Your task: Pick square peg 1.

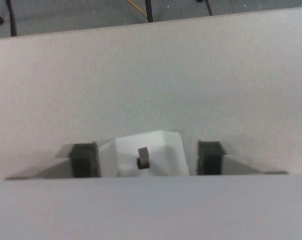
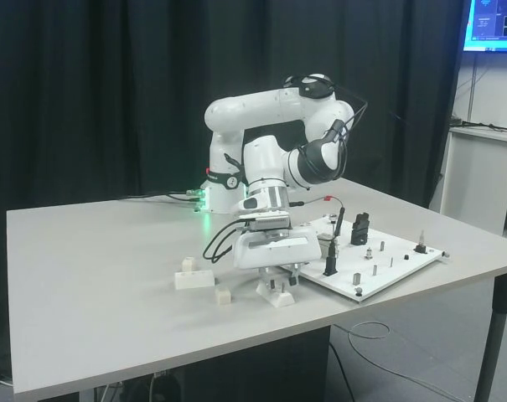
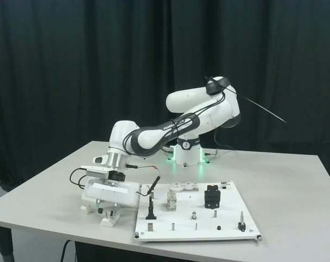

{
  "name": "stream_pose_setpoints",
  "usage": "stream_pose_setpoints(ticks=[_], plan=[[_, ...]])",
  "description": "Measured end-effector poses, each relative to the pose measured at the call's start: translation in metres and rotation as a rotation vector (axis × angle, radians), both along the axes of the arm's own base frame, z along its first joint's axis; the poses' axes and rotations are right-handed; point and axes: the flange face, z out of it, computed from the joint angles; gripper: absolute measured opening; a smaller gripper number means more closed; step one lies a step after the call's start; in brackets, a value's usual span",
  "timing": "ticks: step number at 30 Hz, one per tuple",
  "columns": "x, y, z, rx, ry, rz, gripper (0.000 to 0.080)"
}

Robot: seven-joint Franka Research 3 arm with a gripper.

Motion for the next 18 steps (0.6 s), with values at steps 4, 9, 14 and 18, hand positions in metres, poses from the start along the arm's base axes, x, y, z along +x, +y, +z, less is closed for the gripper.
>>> stream_pose_setpoints(ticks=[4, 9, 14, 18], plan=[[0.0003, 0.0003, 0.0001, -0.001, -0.001, 0.002, 0.0505], [0.0006, 0.0006, 0.0002, -0.001, -0.001, 0.003, 0.0284], [0.0008, 0.0007, 0.0004, -0.003, -0.002, 0.004, 0.0136], [0.0009, 0.0004, 0.0014, -0.008, -0.004, 0.004, 0.0033]])
